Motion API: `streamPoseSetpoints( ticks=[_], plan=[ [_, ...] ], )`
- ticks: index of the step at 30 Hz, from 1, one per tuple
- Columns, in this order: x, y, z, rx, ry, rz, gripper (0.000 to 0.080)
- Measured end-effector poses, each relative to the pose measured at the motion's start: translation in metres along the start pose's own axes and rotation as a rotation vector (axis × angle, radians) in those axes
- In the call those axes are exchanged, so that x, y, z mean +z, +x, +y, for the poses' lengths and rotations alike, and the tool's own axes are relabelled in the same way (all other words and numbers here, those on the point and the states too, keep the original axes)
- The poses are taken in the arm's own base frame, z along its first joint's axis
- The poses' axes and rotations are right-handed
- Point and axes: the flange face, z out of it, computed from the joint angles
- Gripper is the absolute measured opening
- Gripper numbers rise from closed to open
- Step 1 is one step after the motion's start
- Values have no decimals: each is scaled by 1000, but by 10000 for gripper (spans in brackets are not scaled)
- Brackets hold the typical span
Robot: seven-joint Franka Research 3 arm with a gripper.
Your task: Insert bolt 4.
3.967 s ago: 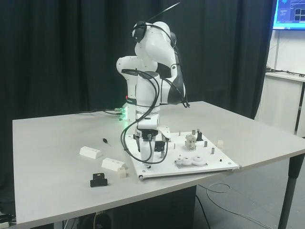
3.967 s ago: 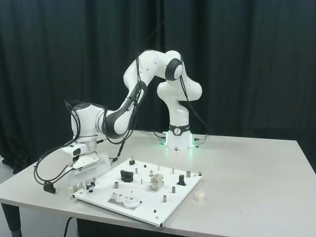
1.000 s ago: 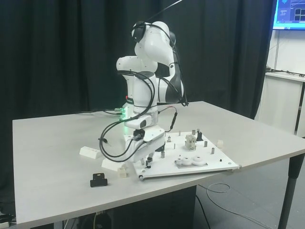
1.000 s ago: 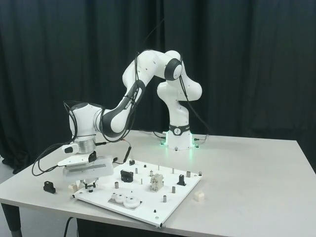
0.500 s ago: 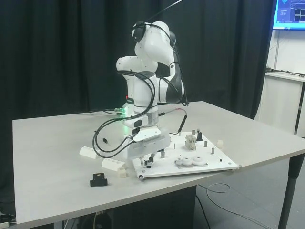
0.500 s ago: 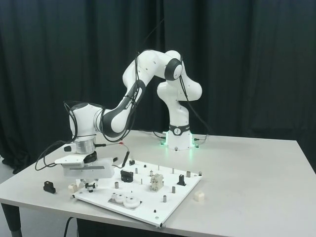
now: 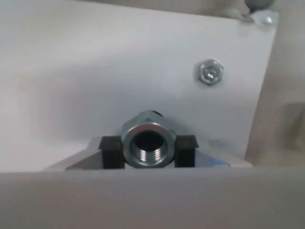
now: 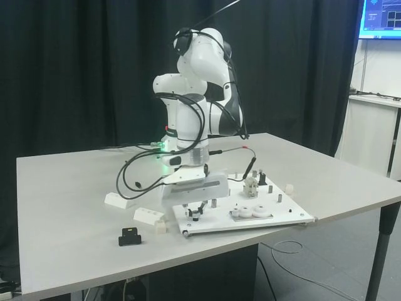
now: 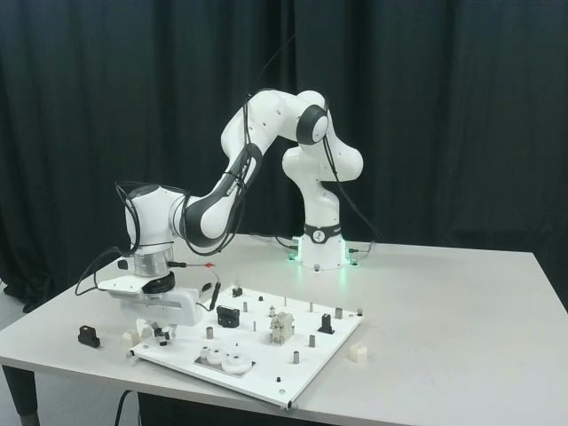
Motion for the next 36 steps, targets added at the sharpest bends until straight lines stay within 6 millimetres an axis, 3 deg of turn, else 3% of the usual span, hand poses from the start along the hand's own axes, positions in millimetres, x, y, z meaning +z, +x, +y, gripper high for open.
streamPoseSetpoints(
  ticks=[36],
  plan=[
    [1, -12, -18, 1028, -21, 97, 226]
  ],
)
